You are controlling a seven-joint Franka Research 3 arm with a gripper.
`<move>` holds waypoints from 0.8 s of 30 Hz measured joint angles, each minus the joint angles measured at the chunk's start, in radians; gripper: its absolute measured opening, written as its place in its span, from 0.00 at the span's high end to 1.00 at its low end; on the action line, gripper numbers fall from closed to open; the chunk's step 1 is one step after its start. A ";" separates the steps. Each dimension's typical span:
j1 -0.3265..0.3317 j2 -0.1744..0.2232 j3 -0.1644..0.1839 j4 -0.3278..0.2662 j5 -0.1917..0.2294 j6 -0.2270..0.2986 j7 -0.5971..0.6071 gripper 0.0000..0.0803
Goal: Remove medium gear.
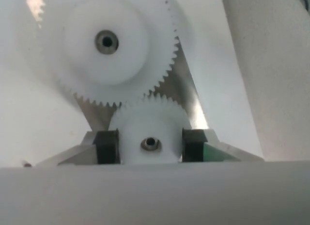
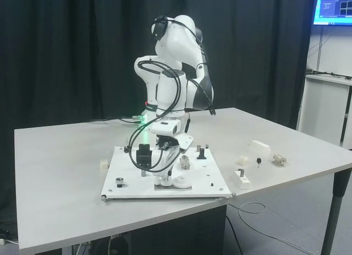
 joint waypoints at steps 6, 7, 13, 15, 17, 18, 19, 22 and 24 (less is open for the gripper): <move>0.000 -0.001 0.000 0.000 0.001 -0.002 0.067 0.66; 0.000 -0.001 0.000 0.000 0.001 -0.002 0.066 0.66; 0.000 -0.001 0.000 0.004 -0.002 -0.008 -0.006 0.66; 0.000 -0.001 0.000 0.006 -0.002 -0.010 -0.032 0.66; -0.001 -0.001 -0.001 0.007 -0.002 -0.012 -0.038 0.66; -0.001 -0.001 -0.001 0.008 -0.002 -0.013 -0.038 0.66; 0.000 -0.001 -0.001 0.008 -0.002 -0.014 -0.037 0.66; 0.000 -0.002 -0.002 0.009 0.000 -0.016 -0.012 0.66; 0.000 -0.002 -0.003 0.009 0.000 -0.017 0.023 0.66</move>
